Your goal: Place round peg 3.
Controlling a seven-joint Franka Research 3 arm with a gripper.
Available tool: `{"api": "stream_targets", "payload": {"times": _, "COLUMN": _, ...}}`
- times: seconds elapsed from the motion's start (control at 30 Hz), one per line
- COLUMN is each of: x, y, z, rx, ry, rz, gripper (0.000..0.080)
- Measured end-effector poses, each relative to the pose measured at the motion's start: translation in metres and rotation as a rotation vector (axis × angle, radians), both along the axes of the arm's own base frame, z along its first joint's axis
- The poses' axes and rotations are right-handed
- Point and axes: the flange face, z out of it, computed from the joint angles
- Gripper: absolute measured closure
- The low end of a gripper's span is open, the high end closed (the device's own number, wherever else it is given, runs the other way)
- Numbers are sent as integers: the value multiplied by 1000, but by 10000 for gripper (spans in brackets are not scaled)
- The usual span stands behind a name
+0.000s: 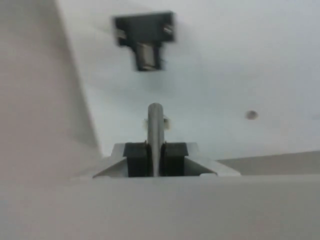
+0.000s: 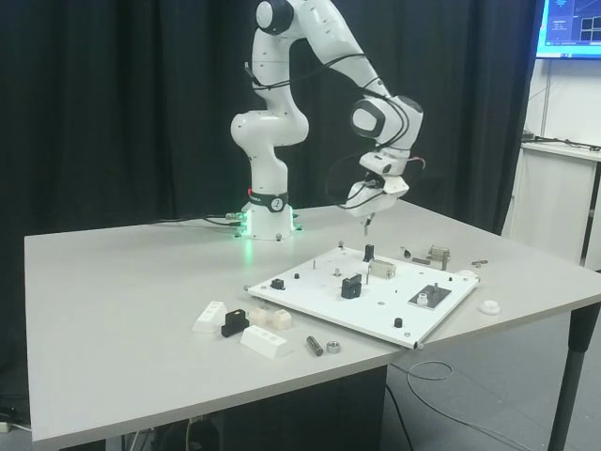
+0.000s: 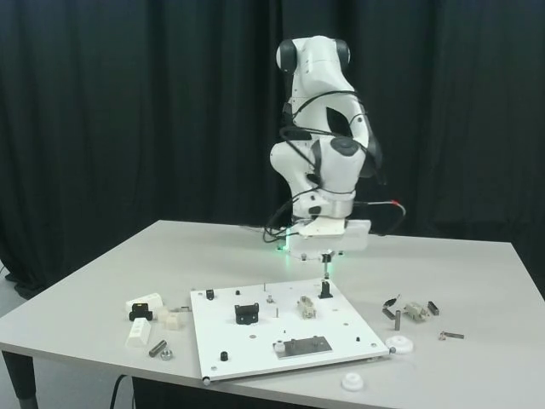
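Two black fingers (image 1: 136,159) of the pincer (image 1: 155,159) were clenched on the peg (image 1: 155,131), a thin grey rod that stuck out past their tips and pointed down. The pincer (image 2: 367,212) hung in the air, clear of everything, with the peg (image 3: 325,266) held upright above the far edge of the white board (image 3: 341,328). Just below the peg's tip stood a small black post (image 3: 324,290) on the board, near that far edge. In the wrist view a black block (image 1: 144,37) with a grey part in it lay on the board further out from the peg's tip, and a small round hole (image 1: 251,115) showed off to one side. Further from the pincer, toward the board's middle, sat a black bracket (image 3: 247,313) and a grey plate (image 3: 301,346). Well apart from the pincer, off the board on the grey table (image 2: 113,291), lay some white blocks (image 2: 266,339). Behind the pincer the white arm (image 2: 315,38) rose to its base (image 2: 267,211), where a green light showed.
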Motion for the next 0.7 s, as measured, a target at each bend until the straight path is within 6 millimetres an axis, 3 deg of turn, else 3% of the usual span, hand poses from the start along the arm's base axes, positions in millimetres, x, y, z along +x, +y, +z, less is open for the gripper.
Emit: {"api": "stream_targets", "payload": {"times": 0.7, "x": -29, "y": 128, "z": 20, "rx": 60, "ry": -198, "rz": 3, "gripper": 734}}
